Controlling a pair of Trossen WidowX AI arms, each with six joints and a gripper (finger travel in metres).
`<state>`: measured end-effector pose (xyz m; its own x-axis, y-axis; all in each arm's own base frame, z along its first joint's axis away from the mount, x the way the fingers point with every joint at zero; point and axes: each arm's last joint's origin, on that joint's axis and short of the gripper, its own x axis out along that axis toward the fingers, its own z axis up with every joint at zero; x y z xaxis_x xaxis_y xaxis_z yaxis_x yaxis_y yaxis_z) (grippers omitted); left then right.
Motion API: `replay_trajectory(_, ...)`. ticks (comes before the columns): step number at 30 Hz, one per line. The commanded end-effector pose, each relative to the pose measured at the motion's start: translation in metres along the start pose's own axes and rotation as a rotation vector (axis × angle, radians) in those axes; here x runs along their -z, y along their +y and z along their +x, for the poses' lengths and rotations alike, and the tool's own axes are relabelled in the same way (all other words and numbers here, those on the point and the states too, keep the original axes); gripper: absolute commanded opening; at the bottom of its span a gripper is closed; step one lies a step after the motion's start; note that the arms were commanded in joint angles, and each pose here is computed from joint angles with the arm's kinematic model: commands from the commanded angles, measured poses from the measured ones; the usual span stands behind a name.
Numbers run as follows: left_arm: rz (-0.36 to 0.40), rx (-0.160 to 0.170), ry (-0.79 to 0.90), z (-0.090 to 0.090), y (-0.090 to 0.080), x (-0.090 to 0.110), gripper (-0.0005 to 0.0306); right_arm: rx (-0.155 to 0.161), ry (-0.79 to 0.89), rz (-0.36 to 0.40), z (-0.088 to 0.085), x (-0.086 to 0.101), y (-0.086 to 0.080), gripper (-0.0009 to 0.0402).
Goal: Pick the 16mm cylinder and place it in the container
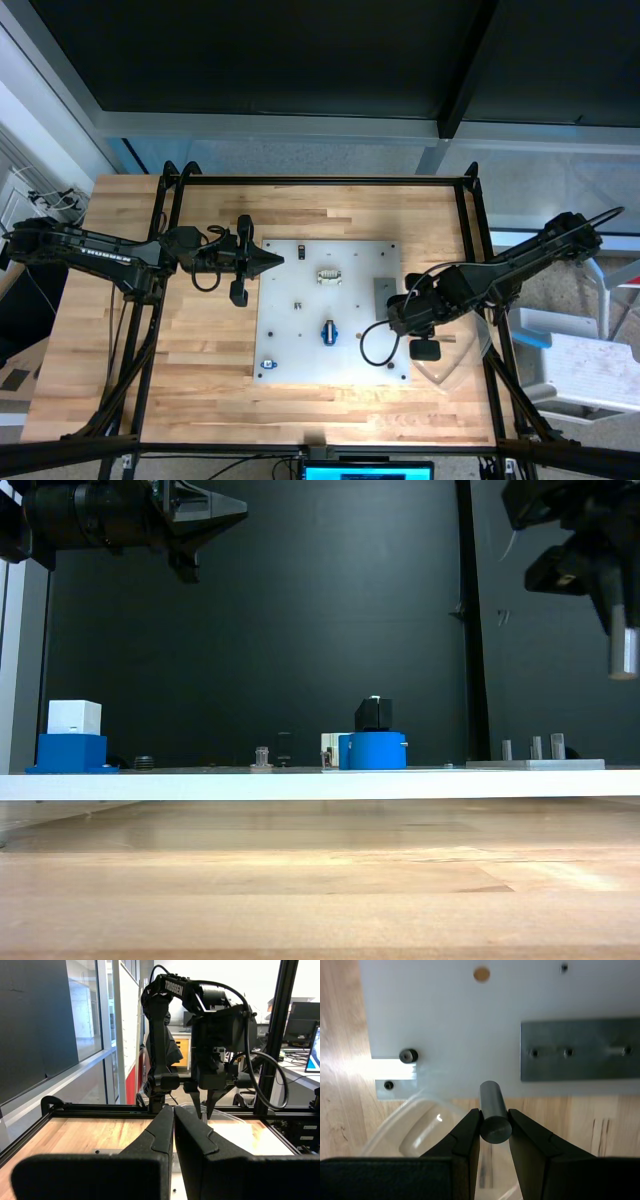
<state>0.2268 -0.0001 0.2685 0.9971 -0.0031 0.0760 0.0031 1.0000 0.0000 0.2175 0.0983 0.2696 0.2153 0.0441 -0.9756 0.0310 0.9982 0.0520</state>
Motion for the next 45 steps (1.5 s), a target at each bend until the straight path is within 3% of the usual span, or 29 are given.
replay_trajectory(1, 0.000, 0.000, 0.000, 0.000, 0.000, 0.000, 0.0000, 0.005, 0.014, 0.018, 0.001, 0.008, 0.000, 0.0039)
replay_trajectory(26, 0.000, 0.000, 0.000, 0.000, 0.000, 0.000, 0.0000, -0.036, 0.029, 0.118, 0.000, 0.063, 0.012, 0.0039)
replay_trajectory(32, 0.000, 0.000, 0.000, 0.000, 0.000, 0.000, 0.0000, -0.134, 0.041, 0.120, 0.008, 0.069, 0.013, 0.0039)
replay_trajectory(41, 0.000, 0.000, 0.000, 0.000, 0.000, 0.000, 0.0000, -0.210, 0.069, 0.130, 0.026, 0.074, 0.015, 0.0039)
replay_trajectory(45, 0.000, 0.000, 0.000, 0.000, 0.000, 0.000, 0.0000, -0.219, 0.064, 0.129, 0.028, 0.074, 0.016, 0.0039)
